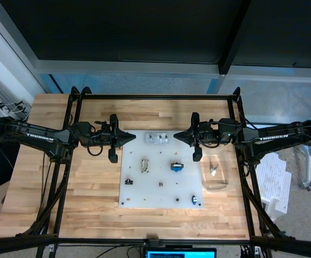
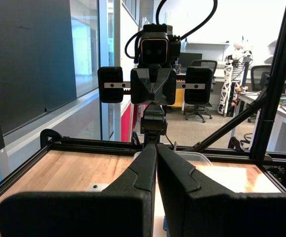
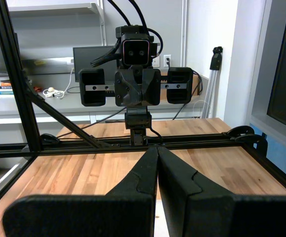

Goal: Pick the RJ45 connector and install on taskboard

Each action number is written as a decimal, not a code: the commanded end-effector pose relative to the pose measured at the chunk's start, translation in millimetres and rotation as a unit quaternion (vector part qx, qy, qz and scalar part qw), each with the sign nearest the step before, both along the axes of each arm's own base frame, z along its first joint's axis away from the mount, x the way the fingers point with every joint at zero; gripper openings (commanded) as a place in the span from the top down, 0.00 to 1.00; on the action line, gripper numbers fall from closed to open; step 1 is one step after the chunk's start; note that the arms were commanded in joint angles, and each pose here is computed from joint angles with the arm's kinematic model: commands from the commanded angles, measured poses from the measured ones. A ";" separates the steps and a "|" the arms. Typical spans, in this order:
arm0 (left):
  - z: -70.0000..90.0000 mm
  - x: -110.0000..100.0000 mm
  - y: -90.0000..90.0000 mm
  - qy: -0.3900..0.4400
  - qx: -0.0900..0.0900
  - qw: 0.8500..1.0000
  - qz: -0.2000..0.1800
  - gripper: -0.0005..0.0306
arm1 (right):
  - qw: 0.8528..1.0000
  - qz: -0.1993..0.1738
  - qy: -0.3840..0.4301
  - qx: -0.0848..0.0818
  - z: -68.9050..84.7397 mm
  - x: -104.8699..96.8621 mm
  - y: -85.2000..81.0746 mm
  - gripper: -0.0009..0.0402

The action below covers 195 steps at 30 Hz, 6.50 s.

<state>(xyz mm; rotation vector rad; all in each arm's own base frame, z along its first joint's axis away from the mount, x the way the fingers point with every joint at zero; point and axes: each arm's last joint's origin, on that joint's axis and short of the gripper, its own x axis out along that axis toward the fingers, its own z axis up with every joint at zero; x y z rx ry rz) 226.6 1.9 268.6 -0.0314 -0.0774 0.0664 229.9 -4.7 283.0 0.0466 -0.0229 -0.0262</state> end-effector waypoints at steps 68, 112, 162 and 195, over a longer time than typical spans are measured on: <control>0.0 0.2 0.0 0.000 0.000 1.000 0.000 0.98 | 0.834 0.081 0.545 -0.029 39.2 -111.0 14.4 0.98; 0.1 0.1 0.1 0.000 0.000 1.000 0.000 0.98 | 0.772 0.075 0.627 -0.075 -34.8 -99.3 55.1 0.54; 0.1 0.1 0.0 0.000 0.000 1.000 0.000 0.98 | 0.764 0.071 0.638 -0.066 -78.7 -84.4 64.3 0.54; 0.0 0.1 0.1 0.000 0.000 1.000 0.000 0.98 | 0.760 0.070 0.644 -0.054 -87.4 -81.1 66.9 0.71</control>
